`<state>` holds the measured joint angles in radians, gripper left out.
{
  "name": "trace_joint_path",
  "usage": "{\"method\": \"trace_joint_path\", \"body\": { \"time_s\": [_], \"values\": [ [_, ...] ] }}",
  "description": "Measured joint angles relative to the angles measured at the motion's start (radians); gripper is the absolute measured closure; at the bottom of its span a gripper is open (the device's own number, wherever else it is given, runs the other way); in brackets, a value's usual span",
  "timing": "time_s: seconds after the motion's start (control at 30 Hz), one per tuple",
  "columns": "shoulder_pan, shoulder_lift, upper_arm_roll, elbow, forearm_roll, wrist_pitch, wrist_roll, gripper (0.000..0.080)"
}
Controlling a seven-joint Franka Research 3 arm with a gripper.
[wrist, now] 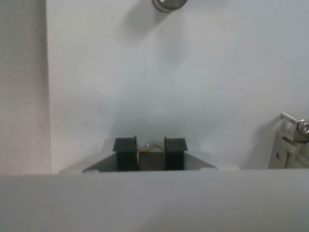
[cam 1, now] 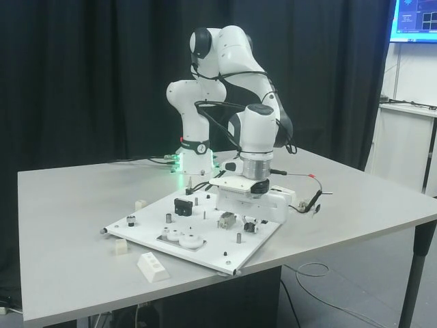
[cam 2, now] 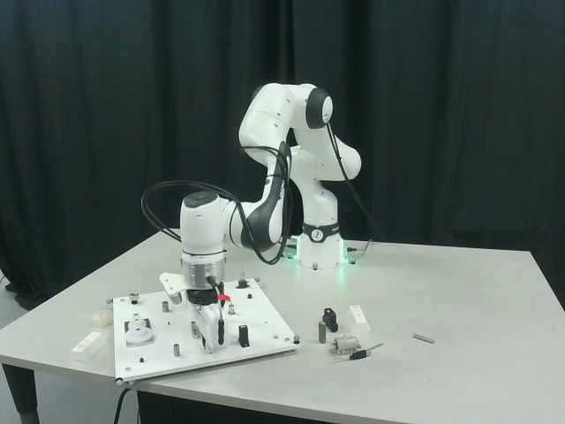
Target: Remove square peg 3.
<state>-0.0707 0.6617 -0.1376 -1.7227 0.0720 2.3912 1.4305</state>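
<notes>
smooth white board [wrist: 193,96] lies under black blocky jaws clamped on a dull metal square peg [wrist: 150,157].

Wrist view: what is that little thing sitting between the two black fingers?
A small grey metal peg, likely the square peg, sits between the end effector fingers, over the white board. Only the wrist view shows it clearly.

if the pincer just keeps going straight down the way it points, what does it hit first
Most likely the white board. The pincer points straight down with its black fingers on either side of a small grey peg, so the board under that peg comes first. How much gap remains is unclear.
</notes>
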Motion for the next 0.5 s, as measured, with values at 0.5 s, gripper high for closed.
{"method": "trace_joint_path", "body": {
  "time_s": [0.5],
  "values": [
    [0.0,-0.001,-0.001,-0.001,0.0,0.0,-0.006,0.0686]
  ]
}}
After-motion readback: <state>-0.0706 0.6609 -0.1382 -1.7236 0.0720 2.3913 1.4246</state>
